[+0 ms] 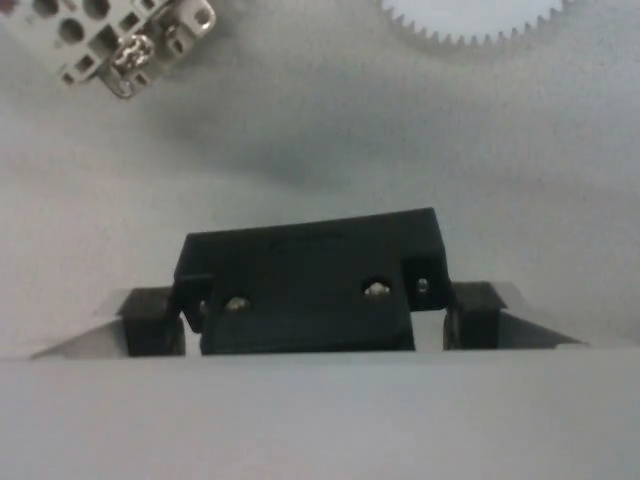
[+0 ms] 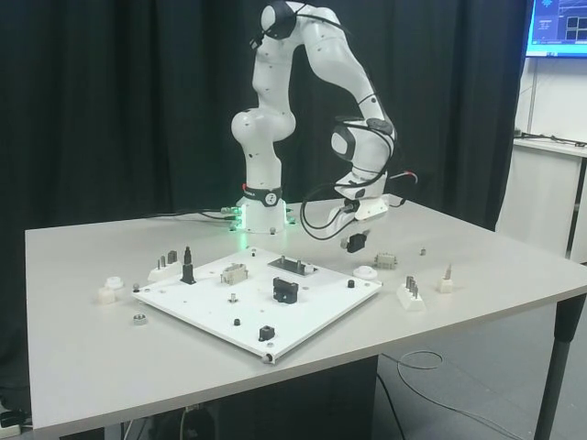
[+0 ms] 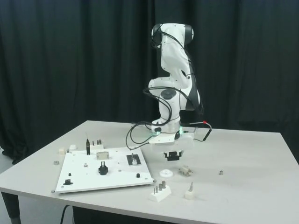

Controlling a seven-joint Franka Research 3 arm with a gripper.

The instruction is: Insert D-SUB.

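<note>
My gripper is shut on a black D-SUB connector, which sits crosswise between the two black fingertips. In the first room view the gripper hangs a little above the table with the black connector in it, just past the right corner of the white board. From the second room view the gripper is to the right of the board, above bare table. A grey metal socket block stands on the board.
A grey metal connector and a white gear lie on the table close under the gripper. White holders with pins stand near the table's front. Black fixtures stick up from the board.
</note>
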